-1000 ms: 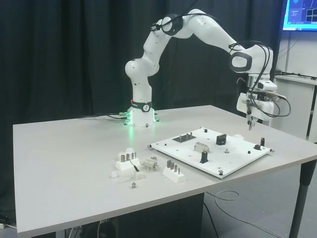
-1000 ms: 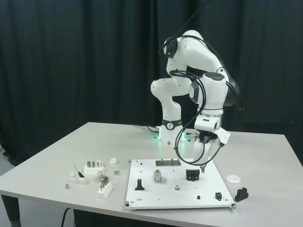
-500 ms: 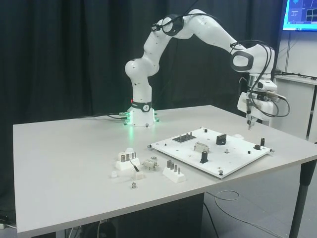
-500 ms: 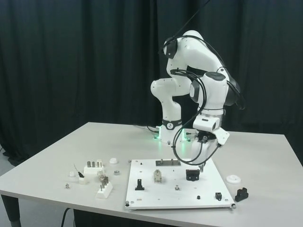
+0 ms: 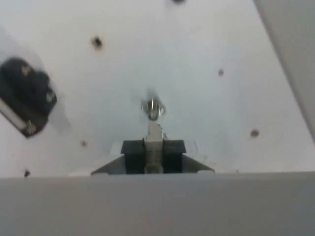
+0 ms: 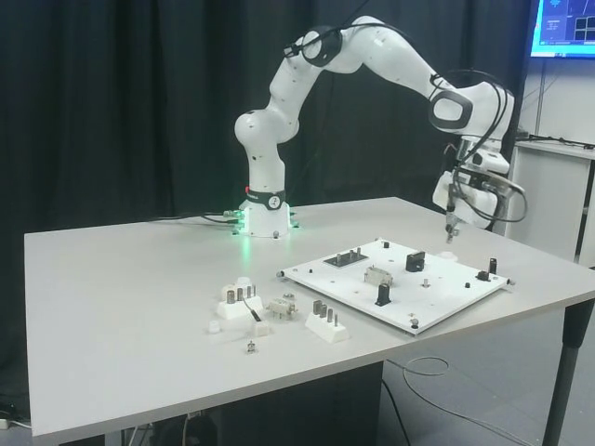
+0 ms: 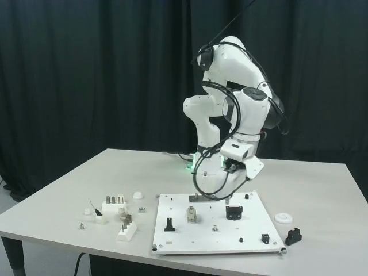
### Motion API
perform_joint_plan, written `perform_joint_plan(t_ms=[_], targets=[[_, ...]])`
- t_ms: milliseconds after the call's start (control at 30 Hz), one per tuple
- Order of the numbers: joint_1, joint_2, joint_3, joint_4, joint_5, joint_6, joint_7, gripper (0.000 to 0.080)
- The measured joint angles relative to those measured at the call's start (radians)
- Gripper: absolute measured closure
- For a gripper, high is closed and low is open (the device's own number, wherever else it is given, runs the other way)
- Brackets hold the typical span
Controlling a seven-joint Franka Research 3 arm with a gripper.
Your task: Place Ethernet.
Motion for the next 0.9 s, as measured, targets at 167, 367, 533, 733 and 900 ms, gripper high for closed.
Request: perform_joint_plan(t_ms=[167,367,533,733,900], targets=[[-0.012,-0.002,-0.012,0.0,-0.016,-0.034,0.006,0.073],[-0.044,-0.007,-0.016,-0.002,-0.028,-0.072,0.164,0.073],[-0.075,-0.018,-0.014,-0.014,-0.036,-0.094,0.236,0.073],[-0.114,-0.041,-0.013,-0.048,-0.039,-0.099,0.269,0.073],[-0.146,-0.069,-0.011,-0.087,-0.058,-0.099,0.274,0.073]])
